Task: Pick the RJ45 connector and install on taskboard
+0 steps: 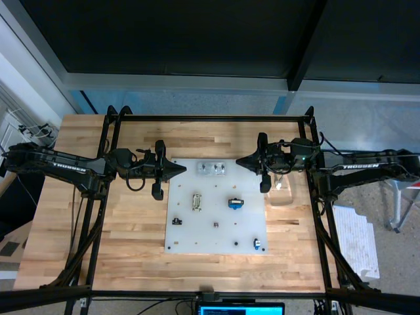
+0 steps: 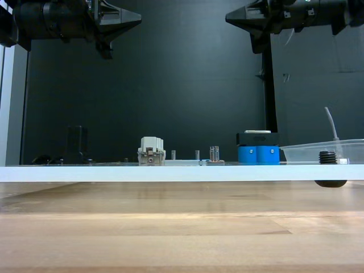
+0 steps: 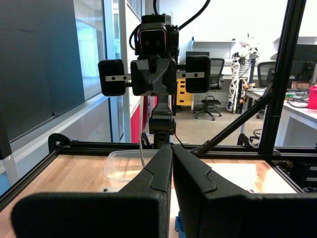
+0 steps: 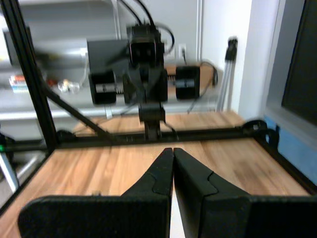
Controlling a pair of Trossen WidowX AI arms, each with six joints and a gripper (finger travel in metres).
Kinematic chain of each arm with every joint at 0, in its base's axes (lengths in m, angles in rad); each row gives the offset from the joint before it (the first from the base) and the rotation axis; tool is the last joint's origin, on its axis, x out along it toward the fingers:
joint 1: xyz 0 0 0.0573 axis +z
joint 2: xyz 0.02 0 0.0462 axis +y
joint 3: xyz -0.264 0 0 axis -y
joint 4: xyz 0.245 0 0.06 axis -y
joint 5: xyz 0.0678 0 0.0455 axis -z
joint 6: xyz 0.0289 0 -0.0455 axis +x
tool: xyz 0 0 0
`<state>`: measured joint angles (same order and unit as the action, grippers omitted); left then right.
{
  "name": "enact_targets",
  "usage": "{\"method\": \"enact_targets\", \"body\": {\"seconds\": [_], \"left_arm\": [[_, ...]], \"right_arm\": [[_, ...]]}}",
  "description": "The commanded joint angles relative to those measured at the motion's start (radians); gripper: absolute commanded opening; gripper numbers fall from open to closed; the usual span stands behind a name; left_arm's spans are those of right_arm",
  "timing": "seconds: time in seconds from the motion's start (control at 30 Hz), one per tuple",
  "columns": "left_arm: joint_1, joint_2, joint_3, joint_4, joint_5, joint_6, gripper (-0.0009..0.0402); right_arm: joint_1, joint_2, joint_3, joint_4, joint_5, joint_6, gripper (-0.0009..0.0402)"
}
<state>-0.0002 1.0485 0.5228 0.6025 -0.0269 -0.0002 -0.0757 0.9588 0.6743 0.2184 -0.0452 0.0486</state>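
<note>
- Checking tray [image 1: 291, 197] first: clear plastic, on table [image 1: 118, 216] just off taskboard [image 1: 197, 239] R edge, below R arm's wrist. Pale speck inside reads as RJ45 connector [image 1: 281, 186]; too small to tell orientation.
- Low view adds: thin whitish strand [image 2: 331, 124] stands up out of tray, past its rim. What it joins to, cannot tell.
- L gripper [image 1: 184, 169]: fingers pinched together, nothing between. Appears over taskboard far-L corner, pointing inward.
- R gripper [image 1: 239, 162]: likewise clenched, empty. Over taskboard far edge, R of centre, tip facing L gripper, well apart.
- Fittings on taskboard, high view: silver pair [image 1: 213, 169] at far edge between the two tips, beige block [image 1: 195, 201] L of centre, blue part [image 1: 235, 203] R of centre, small blue bit [image 1: 258, 245] by near-R corner.
- Height shows only in low view: both grippers hang well above taskboard, touching nothing.
- Layout shows only in high view; low view stacks the fittings in one row.
- L wrist view: R arm head-on across table, tray w/ strand beyond the closed fingertips. R wrist view: L arm head-on, wood beyond.
</note>
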Motion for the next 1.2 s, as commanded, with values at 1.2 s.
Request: {"method": "enact_targets", "body": {"seconds": [1.2], "left_arm": [[0.000,0.000,0.000,0.000,0.000,0.000,0.0000]], "right_arm": [[-0.058,-0.082,0.456,-1.466,0.000,-0.226,0.0000]]}}
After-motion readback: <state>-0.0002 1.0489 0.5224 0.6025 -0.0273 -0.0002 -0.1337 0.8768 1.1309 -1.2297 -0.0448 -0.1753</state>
